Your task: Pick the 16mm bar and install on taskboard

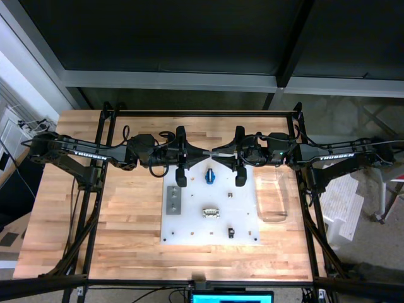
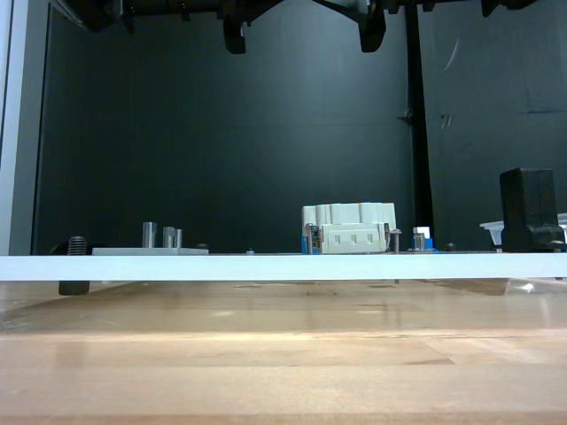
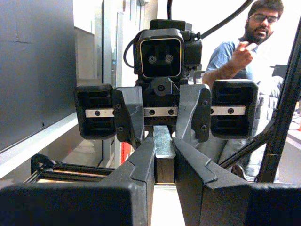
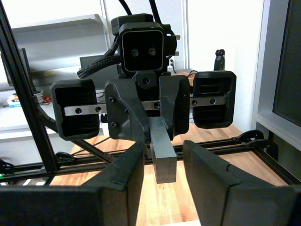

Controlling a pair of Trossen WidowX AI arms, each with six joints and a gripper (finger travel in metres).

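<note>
Presently noted over the far edge of the white taskboard: left gripper and right gripper nose to nose, raised well above the board.

Left gripper: clamped on the 16mm bar, fingers pressed against both of its flat sides. Confirmed in the right wrist view.

Right gripper: jaws apart, fingers standing clear on either side of the bar's free end, not touching it.

16mm bar: held level in the air by the left gripper only, pointing toward the right gripper, clear of any seat on the board.

On the board, below and nearer than the grippers:
- blue part, just under the bar;
- grey plate with upright posts, toward the left arm;
- white connector block, near the middle;
- small black block, near the front edge.

Beside the board, toward the right arm: clear container on the wooden table.

Behind the right arm, in the left wrist view: person in a blue shirt, one hand raised.
</note>
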